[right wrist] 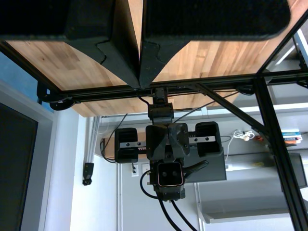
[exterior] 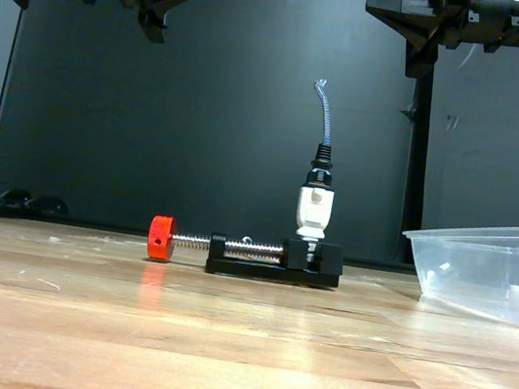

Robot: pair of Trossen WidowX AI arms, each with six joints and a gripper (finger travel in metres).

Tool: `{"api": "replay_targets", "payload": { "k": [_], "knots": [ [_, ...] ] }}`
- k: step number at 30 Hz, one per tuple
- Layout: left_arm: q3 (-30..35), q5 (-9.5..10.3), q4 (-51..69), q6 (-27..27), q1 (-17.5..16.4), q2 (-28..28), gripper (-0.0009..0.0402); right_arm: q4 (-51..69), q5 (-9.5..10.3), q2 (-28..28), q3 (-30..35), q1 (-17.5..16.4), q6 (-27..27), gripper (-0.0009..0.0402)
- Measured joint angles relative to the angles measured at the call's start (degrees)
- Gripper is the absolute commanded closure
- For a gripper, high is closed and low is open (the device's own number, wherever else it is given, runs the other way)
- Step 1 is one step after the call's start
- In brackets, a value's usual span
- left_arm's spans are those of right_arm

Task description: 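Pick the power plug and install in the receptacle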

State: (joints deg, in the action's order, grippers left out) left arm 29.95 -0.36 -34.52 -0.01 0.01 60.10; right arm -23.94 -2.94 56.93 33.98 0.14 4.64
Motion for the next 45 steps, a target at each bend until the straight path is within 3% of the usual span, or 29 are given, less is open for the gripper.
{"api": "replay_targets", "payload": {
  "k": [8, 45],
  "knots": [
    [0.0, -0.02, 0.0, 0.0, 0.0, 0.0, 0.0393, -0.17, 1.53, -0.31, -0.35, 0.0, 0.44, 0.0393],
    [0.0, 0.0, 0.0, 0.0, 0.0, 0.0, 0.0393, -0.35, 1.49, -0.28, -0.98, -0.15, 0.9, 0.0393]
  ]
}}
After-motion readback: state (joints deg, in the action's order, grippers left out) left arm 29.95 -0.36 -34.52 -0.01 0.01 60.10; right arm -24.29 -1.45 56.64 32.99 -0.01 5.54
